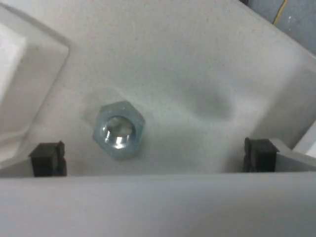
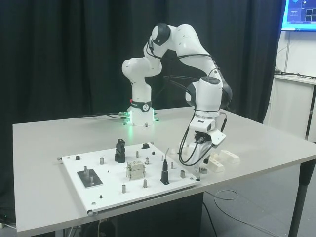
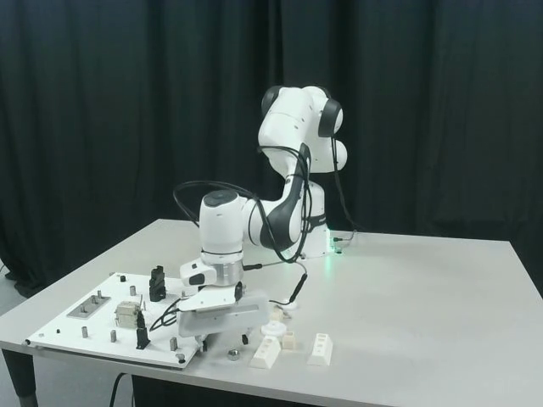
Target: Pick bolt 4.
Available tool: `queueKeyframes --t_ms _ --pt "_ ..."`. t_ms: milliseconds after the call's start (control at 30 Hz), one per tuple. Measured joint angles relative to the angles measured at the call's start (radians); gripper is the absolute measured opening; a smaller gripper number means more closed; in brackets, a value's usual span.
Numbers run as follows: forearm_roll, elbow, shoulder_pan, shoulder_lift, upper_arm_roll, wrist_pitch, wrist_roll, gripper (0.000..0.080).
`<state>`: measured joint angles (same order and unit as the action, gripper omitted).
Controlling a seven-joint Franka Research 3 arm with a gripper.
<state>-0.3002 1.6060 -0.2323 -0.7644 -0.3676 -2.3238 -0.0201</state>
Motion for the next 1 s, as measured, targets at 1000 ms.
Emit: queueKeyframes --t_ms 1000 --pt "0.016 0.045 0.001 -0.017 0.03 -0.098 0.005 0.0695"
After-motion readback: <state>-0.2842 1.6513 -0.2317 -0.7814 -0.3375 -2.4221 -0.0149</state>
